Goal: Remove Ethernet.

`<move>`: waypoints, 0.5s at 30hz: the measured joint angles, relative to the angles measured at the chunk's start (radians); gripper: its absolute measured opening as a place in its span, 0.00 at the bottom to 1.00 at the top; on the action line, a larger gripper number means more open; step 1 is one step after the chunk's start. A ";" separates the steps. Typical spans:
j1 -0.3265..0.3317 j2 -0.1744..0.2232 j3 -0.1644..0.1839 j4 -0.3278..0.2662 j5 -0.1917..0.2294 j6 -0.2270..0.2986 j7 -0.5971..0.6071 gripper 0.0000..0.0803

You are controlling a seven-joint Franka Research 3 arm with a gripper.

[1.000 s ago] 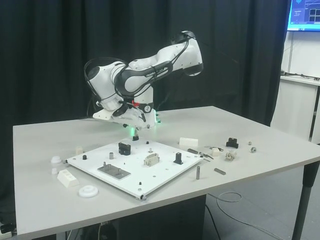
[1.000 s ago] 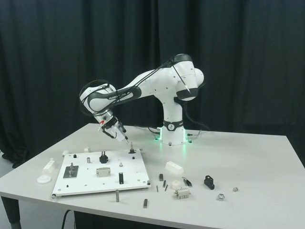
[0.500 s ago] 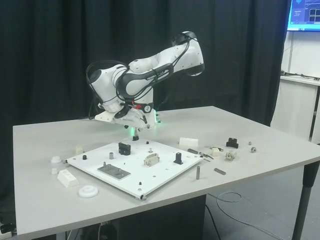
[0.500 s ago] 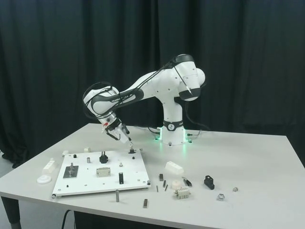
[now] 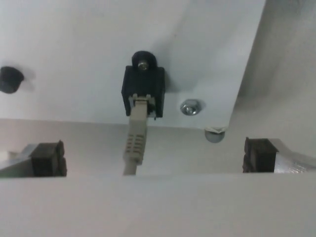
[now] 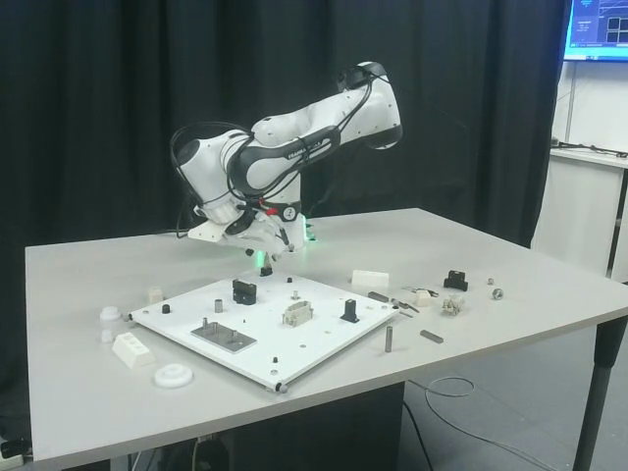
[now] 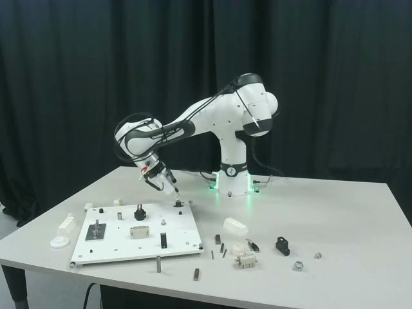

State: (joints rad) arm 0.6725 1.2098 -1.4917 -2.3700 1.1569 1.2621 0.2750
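The wrist view shows a pale Ethernet plug (image 5: 137,140) seated in a black socket (image 5: 143,90) near a corner of the white board (image 5: 74,44). My gripper (image 5: 153,158) is open, its black pads (image 5: 47,159) far apart on either side of the plug and touching nothing. From the room cameras, the gripper (image 6: 267,253) hangs tilted just above the socket (image 6: 266,271) at the board's far corner. In the second room view the gripper (image 7: 169,188) sits just up and left of the socket (image 7: 178,204).
The white board (image 6: 324,343) carries several black and metal fixtures. Loose parts lie around it: white blocks (image 6: 130,348) on one side, connectors and pins (image 6: 432,299) on the other. A grey cable (image 6: 451,388) hangs off the table's front edge.
The arm has swung slightly along the board's far edge, bringing the gripper closer over the corner socket. Nothing on the table has moved.
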 joint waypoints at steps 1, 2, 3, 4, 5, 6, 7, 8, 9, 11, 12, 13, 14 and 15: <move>0.001 0.000 0.001 -0.001 0.003 0.002 0.000 1.00; 0.001 0.000 0.003 -0.002 0.006 0.004 0.000 1.00; 0.001 0.000 0.004 -0.003 0.009 0.005 0.000 1.00; 0.002 0.000 0.005 -0.004 0.012 0.006 0.000 1.00; 0.002 0.000 0.007 -0.004 0.014 0.006 0.000 1.00; 0.002 0.000 0.008 -0.005 0.015 0.007 0.000 1.00; 0.002 0.000 0.009 -0.005 0.016 0.007 0.000 1.00; 0.002 0.000 0.009 -0.005 0.017 0.008 0.001 1.00; 0.002 0.000 0.010 -0.005 0.019 0.008 0.002 1.00; 0.002 0.000 0.012 -0.006 0.022 0.010 0.009 1.00; 0.002 0.000 0.013 -0.006 0.023 0.010 0.013 1.00; 0.002 0.000 0.014 -0.006 0.025 0.012 0.019 1.00; 0.003 0.000 0.016 -0.006 0.027 0.013 0.023 1.00; 0.003 0.000 0.018 -0.006 0.030 0.014 0.027 1.00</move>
State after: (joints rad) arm 0.6751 1.2099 -1.4739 -2.3758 1.1865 1.2765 0.3025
